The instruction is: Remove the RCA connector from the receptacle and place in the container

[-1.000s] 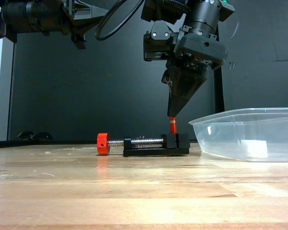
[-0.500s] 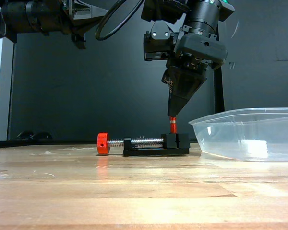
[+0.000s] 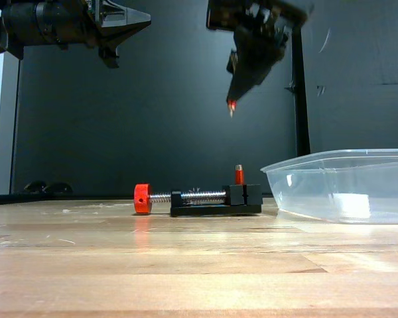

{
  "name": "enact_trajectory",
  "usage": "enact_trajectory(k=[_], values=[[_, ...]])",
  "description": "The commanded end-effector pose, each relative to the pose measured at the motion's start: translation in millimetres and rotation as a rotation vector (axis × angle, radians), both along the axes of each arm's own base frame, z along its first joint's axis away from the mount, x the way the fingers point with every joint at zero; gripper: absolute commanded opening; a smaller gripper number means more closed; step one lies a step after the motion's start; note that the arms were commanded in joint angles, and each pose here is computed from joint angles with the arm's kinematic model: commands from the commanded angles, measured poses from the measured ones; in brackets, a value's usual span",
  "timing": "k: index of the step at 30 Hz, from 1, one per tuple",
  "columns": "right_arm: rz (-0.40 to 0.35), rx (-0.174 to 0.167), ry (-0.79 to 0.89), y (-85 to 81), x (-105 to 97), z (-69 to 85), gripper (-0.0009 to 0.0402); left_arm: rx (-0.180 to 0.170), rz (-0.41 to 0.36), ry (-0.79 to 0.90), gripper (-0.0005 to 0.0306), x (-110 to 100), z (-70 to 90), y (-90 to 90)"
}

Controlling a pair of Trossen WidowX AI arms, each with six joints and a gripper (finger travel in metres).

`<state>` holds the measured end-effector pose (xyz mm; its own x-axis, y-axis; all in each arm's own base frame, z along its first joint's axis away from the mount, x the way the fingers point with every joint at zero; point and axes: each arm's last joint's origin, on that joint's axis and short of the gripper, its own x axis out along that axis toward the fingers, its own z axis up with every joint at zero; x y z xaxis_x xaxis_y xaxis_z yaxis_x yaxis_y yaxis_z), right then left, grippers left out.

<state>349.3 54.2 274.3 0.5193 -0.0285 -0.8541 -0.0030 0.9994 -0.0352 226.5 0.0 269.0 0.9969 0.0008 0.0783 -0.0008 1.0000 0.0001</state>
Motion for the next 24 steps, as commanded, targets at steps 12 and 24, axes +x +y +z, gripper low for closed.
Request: enact_trajectory(k=[12,24], values=[[-0.001,0.008,-0.045,-1.9,-13.7,23.3,0.0004,0.0,0.0,0.0,0.0,0.0,0.0,0.1],[-0.023,0.028,-0.035,-5.2,-57.4,25.8,0.0004,0.0,0.0,0.0,0.0,0.0,0.0,0.1]])
